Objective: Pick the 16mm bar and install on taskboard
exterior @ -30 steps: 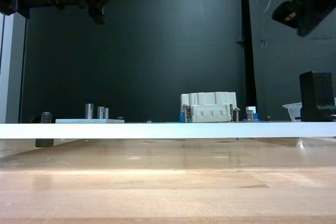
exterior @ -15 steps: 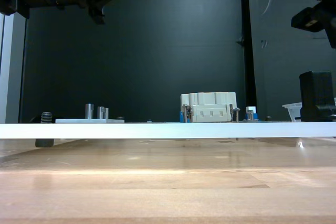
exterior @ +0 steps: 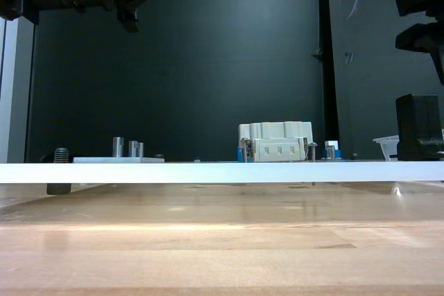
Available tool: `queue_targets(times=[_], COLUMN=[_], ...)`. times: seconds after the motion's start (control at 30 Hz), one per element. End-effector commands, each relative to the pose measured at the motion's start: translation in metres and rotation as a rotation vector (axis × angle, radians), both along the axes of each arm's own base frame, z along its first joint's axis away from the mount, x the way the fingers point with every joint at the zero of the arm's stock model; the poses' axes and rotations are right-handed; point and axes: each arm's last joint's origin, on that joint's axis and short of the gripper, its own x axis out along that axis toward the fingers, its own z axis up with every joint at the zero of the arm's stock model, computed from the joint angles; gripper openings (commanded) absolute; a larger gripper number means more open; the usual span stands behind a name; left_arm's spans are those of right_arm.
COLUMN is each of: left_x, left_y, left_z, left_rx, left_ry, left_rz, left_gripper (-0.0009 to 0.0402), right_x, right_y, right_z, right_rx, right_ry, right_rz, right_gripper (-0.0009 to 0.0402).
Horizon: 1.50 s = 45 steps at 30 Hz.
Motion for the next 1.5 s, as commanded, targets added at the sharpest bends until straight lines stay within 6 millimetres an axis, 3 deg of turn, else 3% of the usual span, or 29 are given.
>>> queue_targets(times=[0.03,0.17,0.4,1.5], left_x=[0.000,0.000,0.000,0.000], left_y=[0.000,0.000,0.000,0.000], left_z=[0.000,0.000,0.000,0.000], left_rx=[0.000,0.000,0.000,0.000], left_ry=[0.000,0.000,0.000,0.000], left_rz=[0.000,0.000,0.000,0.000], left_gripper=[0.0000,0.0000,0.0000,0.0000], right_x=[0.000,0.000,-0.002,0.005], right_y=[0.001,0.003,0.006,0.018], right_z=[-0.002,-0.006,-0.016,-0.057], right_rx=[0.001,-0.009,-0.101,-0.056], right_ry=[-0.001,-0.016,-0.030,0.010], right_rz=[-0.004,-0.073,-0.038,0.050], right_gripper=[0.0208,0.0226,0.0240,0.0240])
